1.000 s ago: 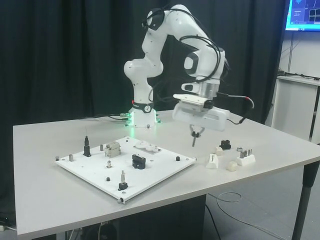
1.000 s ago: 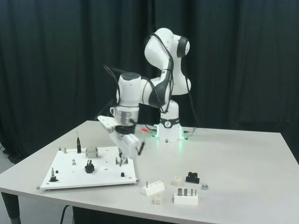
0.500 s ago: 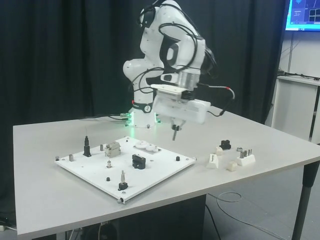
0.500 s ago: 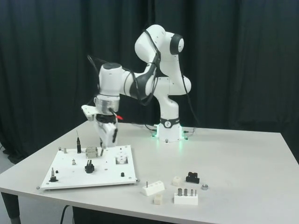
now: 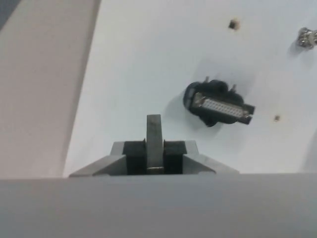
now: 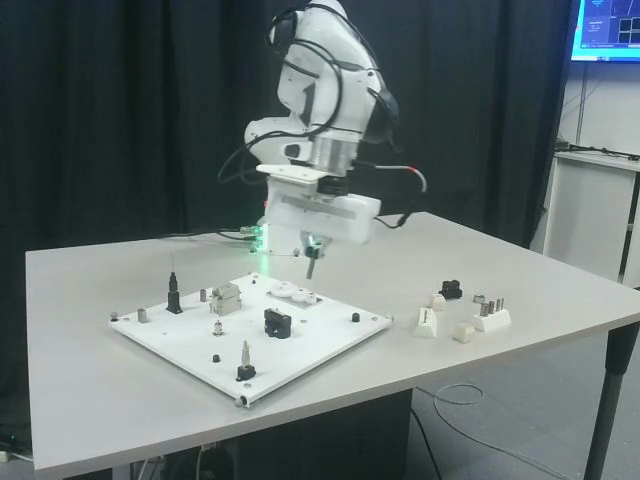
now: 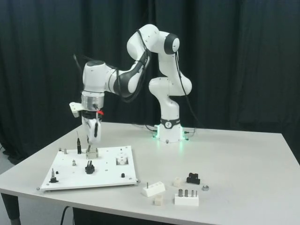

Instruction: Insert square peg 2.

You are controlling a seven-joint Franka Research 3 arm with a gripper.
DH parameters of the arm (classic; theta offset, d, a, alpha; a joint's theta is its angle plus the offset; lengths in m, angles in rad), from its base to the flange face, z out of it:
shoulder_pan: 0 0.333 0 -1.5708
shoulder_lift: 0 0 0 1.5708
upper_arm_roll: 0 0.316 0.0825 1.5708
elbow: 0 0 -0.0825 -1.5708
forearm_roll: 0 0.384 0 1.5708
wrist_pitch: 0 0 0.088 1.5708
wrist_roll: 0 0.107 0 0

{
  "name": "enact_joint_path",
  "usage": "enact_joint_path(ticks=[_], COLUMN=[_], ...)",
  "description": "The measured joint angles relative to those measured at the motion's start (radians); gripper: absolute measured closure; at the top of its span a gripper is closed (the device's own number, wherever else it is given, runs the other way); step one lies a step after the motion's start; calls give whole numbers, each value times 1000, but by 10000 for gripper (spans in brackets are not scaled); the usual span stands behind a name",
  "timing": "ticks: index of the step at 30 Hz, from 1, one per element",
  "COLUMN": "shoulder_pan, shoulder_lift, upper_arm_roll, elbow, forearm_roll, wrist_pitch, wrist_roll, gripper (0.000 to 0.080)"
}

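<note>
My jaws, clamped on the square peg (image 5: pixel 154 141), have swung from the table's (image 6: pixel 560 275) loose-parts side to above the white board (image 6: pixel 300 345): transit done, socket alignment next.

The square peg (image 5: pixel 154 141) was a thin grey bar with flat sides. It was held between the two black fingers (image 5: pixel 133 157) of the gripper (image 5: pixel 154 157) and stuck out past them, pointing down. It hung in the air above the white board (image 6: pixel 310 335), not touching it, near the black plug part (image 5: pixel 219 104)
</note>
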State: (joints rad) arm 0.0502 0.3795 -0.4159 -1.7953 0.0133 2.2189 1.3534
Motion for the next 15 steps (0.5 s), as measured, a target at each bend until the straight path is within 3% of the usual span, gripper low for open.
enact_joint_path(ticks=[8, 15], shoulder_pan=[-55, -98], shoulder_lift=[5, 17], upper_arm_roll=[0, -3], elbow=[0, 0], forearm_roll=[73, 100], wrist_pitch=[0, 0], wrist_roll=[-69, -134], gripper=[734, 734])
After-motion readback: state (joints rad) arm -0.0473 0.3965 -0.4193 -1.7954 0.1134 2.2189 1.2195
